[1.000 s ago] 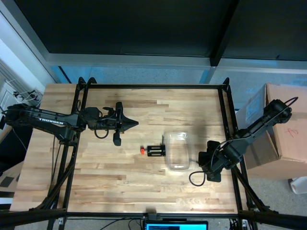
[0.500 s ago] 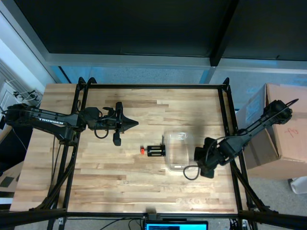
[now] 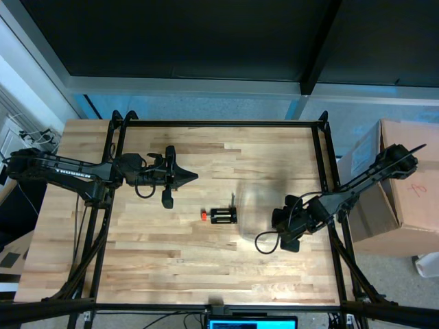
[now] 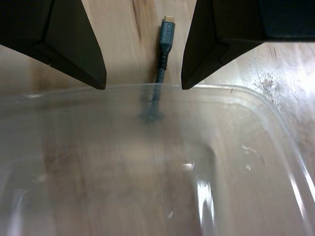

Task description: Remove the USB-C connector from the USB-C receptacle and place in the container

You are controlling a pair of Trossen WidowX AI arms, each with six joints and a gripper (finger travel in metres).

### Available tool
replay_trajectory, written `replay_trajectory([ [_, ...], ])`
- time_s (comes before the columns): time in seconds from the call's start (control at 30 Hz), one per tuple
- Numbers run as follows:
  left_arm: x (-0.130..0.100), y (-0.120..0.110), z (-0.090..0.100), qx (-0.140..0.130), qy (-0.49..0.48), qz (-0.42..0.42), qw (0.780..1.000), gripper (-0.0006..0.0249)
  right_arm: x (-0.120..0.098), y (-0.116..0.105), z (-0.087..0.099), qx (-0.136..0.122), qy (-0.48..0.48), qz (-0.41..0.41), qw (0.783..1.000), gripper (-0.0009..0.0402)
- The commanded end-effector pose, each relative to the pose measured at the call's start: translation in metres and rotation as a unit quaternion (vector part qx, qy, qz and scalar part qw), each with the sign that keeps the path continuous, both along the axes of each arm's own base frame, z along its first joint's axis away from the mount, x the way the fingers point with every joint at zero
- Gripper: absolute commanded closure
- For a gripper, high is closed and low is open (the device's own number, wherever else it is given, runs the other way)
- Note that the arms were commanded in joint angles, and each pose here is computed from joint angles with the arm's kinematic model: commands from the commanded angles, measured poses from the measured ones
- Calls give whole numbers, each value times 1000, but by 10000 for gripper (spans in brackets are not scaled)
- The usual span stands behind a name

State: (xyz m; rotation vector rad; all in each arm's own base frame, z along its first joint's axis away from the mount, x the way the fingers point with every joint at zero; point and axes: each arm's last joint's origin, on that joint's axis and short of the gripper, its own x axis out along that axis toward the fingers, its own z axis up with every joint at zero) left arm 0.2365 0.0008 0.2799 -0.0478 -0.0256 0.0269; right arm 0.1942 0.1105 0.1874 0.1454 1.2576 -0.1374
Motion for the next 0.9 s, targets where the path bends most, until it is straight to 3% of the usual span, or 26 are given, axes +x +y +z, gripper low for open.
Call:
replay_trajectory([
  [0.03, 0, 0, 0, 0, 0, 0, 1000, 243, -2, 3, -3, 0, 11, 11, 1000, 180],
  [0.67, 0, 0, 0, 0, 0, 0, 1000, 243, -2, 6, -4, 6, 34, -6, 999, 181],
  [0.9, 0, 0, 0, 0, 0, 0, 1000, 243, -2, 5, -21, 4, 17, 5, 1000, 181],
])
